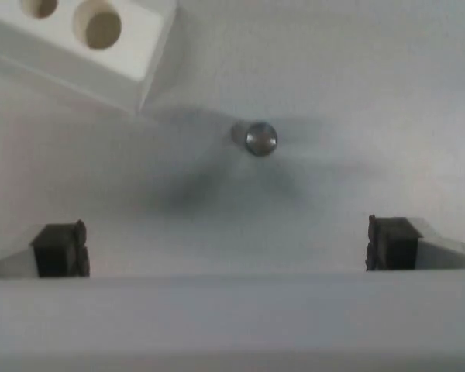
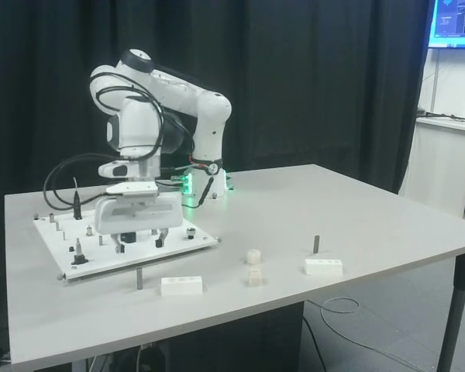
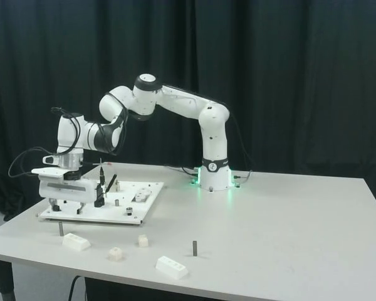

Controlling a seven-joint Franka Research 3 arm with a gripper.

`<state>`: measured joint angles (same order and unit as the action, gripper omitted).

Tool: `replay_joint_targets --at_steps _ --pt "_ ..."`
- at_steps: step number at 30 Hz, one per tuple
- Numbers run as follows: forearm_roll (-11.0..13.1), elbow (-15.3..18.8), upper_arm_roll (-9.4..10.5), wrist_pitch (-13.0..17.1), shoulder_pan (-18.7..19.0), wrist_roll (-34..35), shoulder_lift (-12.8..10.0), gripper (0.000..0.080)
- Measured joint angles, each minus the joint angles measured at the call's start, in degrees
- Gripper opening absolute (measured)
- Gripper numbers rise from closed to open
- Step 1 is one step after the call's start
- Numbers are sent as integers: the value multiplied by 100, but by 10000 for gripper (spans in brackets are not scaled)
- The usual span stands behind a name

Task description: Pick round peg 3.

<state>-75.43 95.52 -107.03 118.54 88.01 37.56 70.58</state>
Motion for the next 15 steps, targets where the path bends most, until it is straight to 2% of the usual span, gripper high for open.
replay_joint_targets --at_steps 8,15 --pt "109 -223 -366 356 283 0 4 800" --pt "169 -347 -557 529 446 0 5 800"
